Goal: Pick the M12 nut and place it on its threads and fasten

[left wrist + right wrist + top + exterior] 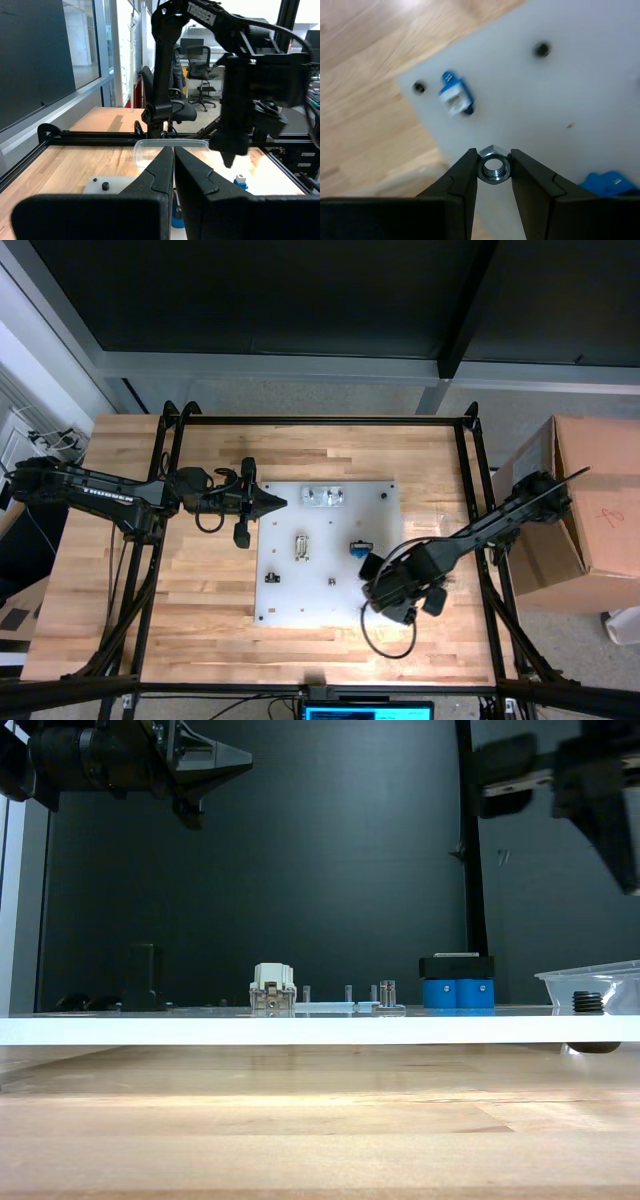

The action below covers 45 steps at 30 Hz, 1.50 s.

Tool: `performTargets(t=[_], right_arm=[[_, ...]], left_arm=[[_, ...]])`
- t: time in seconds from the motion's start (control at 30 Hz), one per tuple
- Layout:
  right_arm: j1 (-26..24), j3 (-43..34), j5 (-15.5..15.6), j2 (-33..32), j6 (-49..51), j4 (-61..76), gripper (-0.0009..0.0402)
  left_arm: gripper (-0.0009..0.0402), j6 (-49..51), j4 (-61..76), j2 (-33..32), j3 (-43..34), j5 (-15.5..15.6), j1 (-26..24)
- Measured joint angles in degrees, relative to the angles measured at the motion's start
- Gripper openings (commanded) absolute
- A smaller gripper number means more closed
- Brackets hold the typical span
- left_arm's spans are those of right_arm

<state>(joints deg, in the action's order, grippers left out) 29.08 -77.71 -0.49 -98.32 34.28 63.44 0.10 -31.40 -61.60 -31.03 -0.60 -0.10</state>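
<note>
Right gripper (493, 154) pinches silver hex nut (493, 169) over white board (560, 90); closed left gripper (174, 150) alongside

Silver nut (493, 169), black left hand (173, 150) and right hand (493, 156), white board (560, 90), wood-grain table (365, 75)

Grippers: two. The left gripper (278, 503) is mid-left in the high view and the right gripper (383, 590) is lower right of centre. Nut (494, 168): one. White board (330, 580): one. Black stud (588, 1003): one. Clear tray (600, 978): one. Cardboard box (590, 510): one.
</note>
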Motion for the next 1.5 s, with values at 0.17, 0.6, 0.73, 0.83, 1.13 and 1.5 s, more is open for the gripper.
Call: performTargets(t=[0.17, 0.6, 0.73, 0.83, 1.13, 1.5], right_arm=[[1.11, -4.52, -0.13, -4.72, 8.92, 0.11, 0.0023], [1.18, -11.41, 0.04, -12.98, 11.13, -0.90, 0.0023], [0.90, -12.22, -0.07, -14.47, 11.52, -2.25, 0.0025], [0.39, -12.74, -0.02, -15.76, 13.00, -2.67, 0.0025], [0.02, -12.79, -0.20, -16.48, 15.78, -3.28, 0.0024], [-0.15, -12.79, -0.13, -18.40, 15.78, -4.85, 0.0023]], left_arm=[[0.0000, 0.00, 0.00, 0.00, 0.00, -0.02, 0.00], [0.0000, 0.02, 0.02, 0.00, 0.00, -0.02, 0.00], [0.0000, 0.00, 0.02, 0.02, 0.00, -0.02, 0.00], [0.0000, 0.02, 0.02, 0.00, 0.00, -0.02, 0.00], [0.0000, 0.02, 0.02, 0.02, 0.00, -0.02, 0.00], [0.0000, 0.00, 0.02, 0.00, 0.00, -0.02, 0.00]])
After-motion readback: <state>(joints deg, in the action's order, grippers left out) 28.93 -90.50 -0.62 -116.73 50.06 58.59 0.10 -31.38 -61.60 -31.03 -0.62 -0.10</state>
